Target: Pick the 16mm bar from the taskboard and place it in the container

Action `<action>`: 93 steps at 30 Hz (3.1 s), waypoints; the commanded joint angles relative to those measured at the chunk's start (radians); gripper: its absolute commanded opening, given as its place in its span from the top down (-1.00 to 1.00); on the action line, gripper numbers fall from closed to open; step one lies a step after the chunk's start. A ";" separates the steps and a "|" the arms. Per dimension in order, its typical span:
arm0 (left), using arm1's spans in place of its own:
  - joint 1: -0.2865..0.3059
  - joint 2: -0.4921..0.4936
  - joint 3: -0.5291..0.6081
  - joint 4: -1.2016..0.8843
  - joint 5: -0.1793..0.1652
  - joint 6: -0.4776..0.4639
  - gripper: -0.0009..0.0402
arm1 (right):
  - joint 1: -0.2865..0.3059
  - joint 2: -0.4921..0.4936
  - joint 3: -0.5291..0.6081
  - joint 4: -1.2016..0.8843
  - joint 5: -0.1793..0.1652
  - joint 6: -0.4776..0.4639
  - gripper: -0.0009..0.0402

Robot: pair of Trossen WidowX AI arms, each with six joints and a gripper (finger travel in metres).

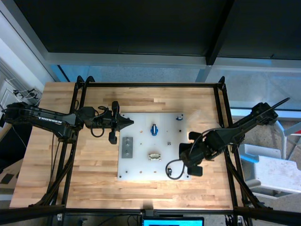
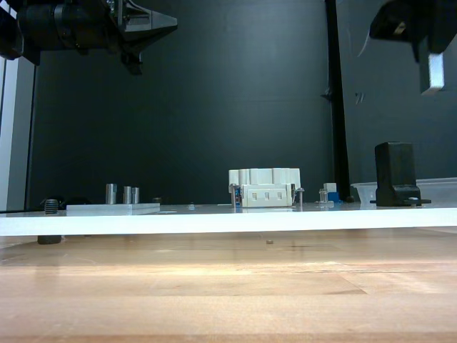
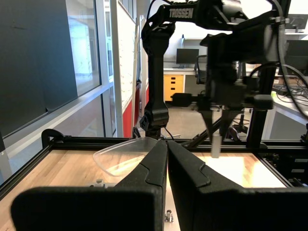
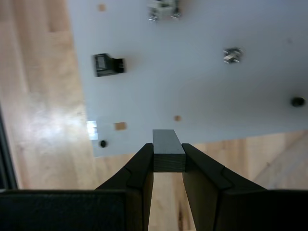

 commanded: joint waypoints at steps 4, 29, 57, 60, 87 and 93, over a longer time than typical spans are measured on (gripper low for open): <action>0.000 0.000 0.000 0.000 0.000 0.000 0.96 | -0.082 -0.060 -0.069 0.003 0.000 0.003 0.77; 0.000 0.000 0.000 0.000 0.000 0.000 0.96 | -0.518 -0.323 -0.332 -0.016 0.000 -0.001 0.77; 0.000 0.000 0.000 0.000 0.000 0.000 0.96 | -0.719 -0.380 -0.458 -0.017 -0.001 0.000 0.77; 0.000 0.000 0.000 0.000 0.000 0.000 0.96 | -0.719 -0.380 -0.458 -0.017 0.000 0.000 0.77; 0.000 0.000 0.000 0.000 0.000 0.000 0.96 | -0.719 -0.380 -0.458 -0.010 0.000 -0.022 0.17; 0.000 0.000 0.000 0.000 0.000 0.000 0.96 | -0.719 -0.380 -0.458 -0.010 0.000 -0.023 -0.01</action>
